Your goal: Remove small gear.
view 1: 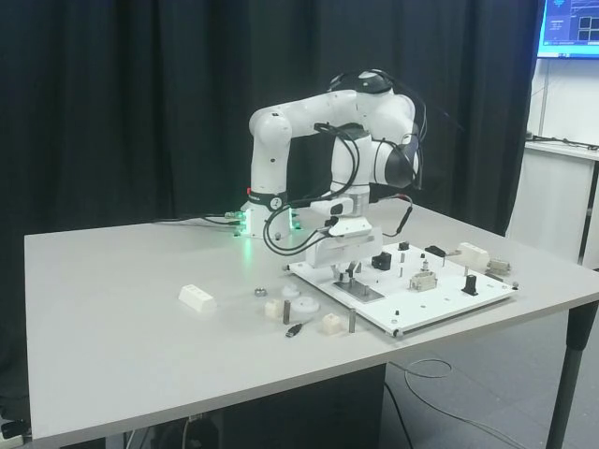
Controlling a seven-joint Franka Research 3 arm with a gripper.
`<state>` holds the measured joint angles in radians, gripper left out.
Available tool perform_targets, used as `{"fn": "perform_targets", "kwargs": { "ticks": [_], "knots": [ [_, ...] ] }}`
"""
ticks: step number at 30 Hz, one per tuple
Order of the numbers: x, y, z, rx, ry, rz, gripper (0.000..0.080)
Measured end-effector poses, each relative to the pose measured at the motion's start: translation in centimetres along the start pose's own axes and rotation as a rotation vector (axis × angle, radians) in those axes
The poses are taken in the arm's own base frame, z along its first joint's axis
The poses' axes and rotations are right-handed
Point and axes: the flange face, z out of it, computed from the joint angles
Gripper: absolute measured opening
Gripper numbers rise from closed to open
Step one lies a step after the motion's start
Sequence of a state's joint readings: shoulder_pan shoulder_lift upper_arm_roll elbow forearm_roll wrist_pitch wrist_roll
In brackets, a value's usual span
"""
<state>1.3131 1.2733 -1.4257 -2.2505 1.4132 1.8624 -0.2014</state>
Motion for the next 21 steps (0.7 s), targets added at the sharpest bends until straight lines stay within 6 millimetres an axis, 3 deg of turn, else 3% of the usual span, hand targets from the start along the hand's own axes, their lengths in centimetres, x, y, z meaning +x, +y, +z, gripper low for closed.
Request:
{"fn": "perform_targets", "kwargs": {
  "ticks": [21],
  "knots": [
    [-0.02, 0.01, -0.63, -0.001, 0.0, -0.003, 0.0196]
  ]
}}
